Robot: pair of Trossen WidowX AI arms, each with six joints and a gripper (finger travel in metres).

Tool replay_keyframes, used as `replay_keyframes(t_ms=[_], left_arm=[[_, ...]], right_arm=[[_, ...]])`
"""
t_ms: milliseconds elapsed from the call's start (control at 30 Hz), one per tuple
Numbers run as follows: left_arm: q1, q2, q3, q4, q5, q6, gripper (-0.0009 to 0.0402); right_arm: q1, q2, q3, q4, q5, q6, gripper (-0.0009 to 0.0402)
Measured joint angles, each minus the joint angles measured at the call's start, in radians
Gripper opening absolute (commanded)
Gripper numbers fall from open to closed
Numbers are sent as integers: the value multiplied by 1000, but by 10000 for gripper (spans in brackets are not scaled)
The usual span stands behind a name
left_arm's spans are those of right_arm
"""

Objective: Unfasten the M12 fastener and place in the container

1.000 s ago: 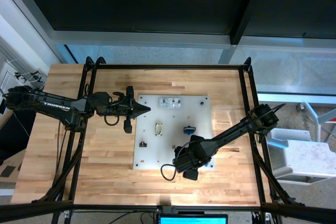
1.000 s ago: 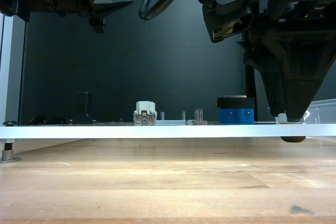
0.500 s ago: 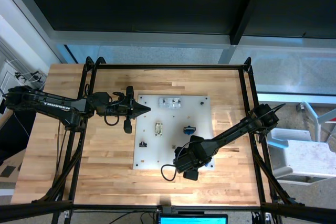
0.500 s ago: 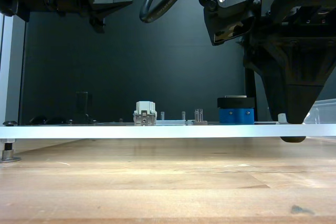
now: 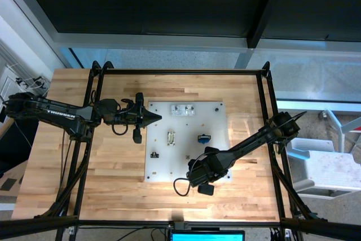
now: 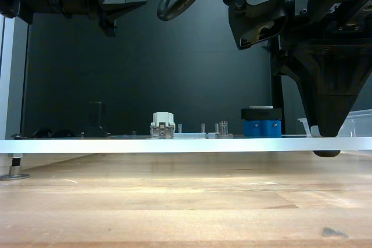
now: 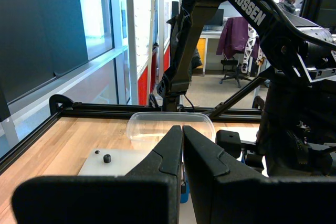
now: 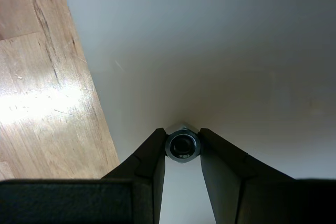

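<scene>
Right gripper [image 8: 182,136] is down at the near right corner of the white board [image 5: 169,162], lower middle of the high view, and its fingers are pinched on the M12 fastener [image 8: 182,147]. There is metal on both sides and no gap that I can see. My own arm hides the nut from above. The right wrist view shows it against the board, so I judge it is on its stud and not lifted.

It is a small silvery ring with faceted edges and a dark centre, much smaller than the blue connector [image 6: 261,127].

As for handling, it will be light, rigid and smooth, so it could squirt out of a slack pinch. I want the pads square across two opposite sides, level with the nut's height. I judge the thread will resist, so the turn has to run true about the stud.

The container [image 7: 157,121] is the clear tub just off the board's right edge, near my arm.

Left gripper [image 5: 155,118] hangs over the board's left edge at left centre of the high view. Its fingers are pressed together on nothing.
</scene>
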Motion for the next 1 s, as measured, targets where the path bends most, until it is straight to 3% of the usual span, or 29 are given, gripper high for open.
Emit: replay_keyframes(t_ms=[167,633,800,1000], left_arm=[[0,0,0,0,0,0,0],[0,0,0,0,0,0,0],[0,0,0,0,0,0,0],[0,0,0,0,0,0,0]], right_arm=[[0,0,-1,14,5,-15,-2],[-3,-2,-1,31,-27,-49,7],[-2,-2,-1,33,-30,-162,7],[-2,-2,-1,36,-34,-420,7]])
